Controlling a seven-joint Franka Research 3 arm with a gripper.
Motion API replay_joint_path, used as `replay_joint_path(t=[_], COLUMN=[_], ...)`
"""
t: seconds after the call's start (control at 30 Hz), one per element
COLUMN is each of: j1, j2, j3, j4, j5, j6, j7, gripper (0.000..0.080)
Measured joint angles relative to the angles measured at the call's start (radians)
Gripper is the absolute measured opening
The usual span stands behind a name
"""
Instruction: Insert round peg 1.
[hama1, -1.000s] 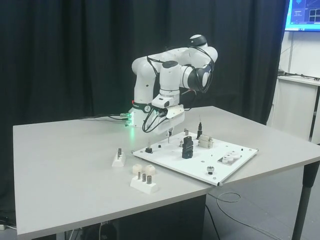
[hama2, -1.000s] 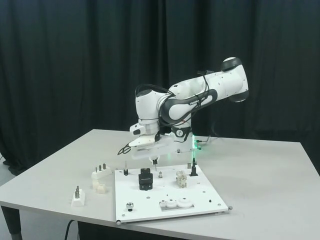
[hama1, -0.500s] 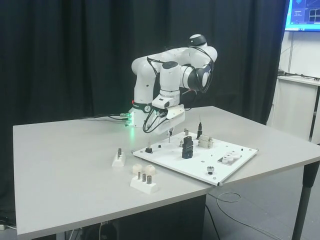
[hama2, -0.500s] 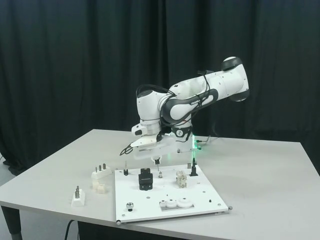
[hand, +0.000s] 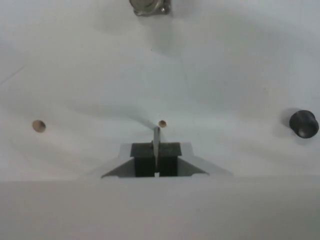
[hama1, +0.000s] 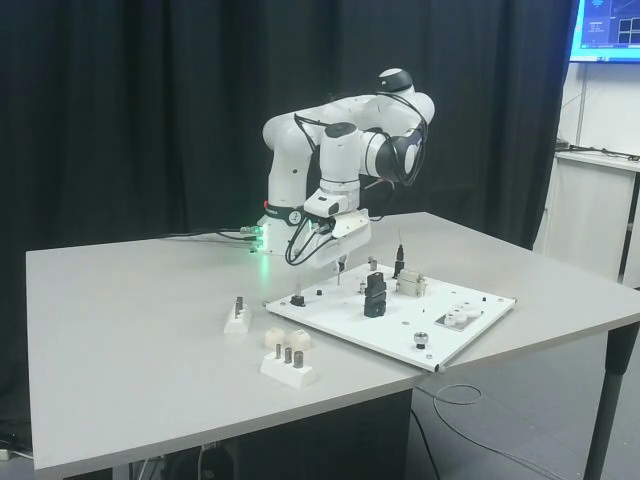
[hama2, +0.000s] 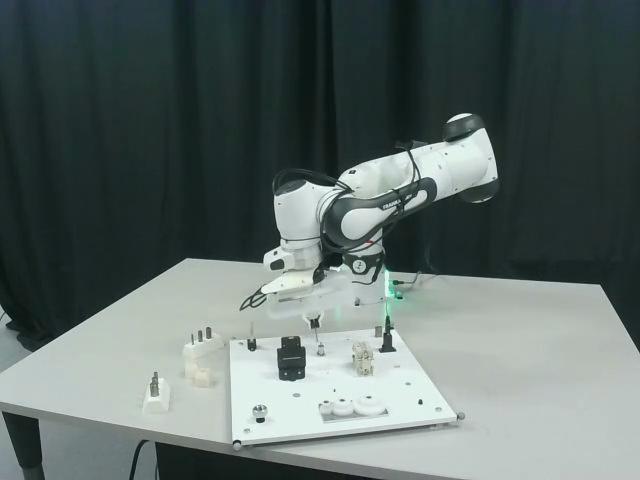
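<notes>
Seemingly lifted slightly over the last second, the fingers (hand: 156, 167) stayed closed on the thin peg (hand: 156, 142), its tip poised just beside a hole (hand: 162, 123) in the white board (hama1: 400, 312), insertion pending.

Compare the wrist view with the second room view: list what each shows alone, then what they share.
Only the wrist view shows the thin grey round peg clamped between the black fingertips, near a small hole. Only the second room view shows the white arm, grey table and white peg holders. Both show the gripper over the white board.
</notes>
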Motion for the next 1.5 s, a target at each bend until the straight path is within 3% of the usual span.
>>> replay_joint_path(t=[0.6,1.33,1.37,1.5], j1=[0.001,0.006,0.006,0.008], j2=[0.000,0.000,0.000,0.000], j3=[0.013,0.012,0.012,0.012], j4=[-0.003,-0.006,-0.006,-0.007], j5=[0.020,0.020,0.020,0.020], j6=[0.023,0.010,0.009,0.007], j7=[0.002,0.017,0.019,0.019], gripper=[0.0014,0.0014,0.0381,0.0381])
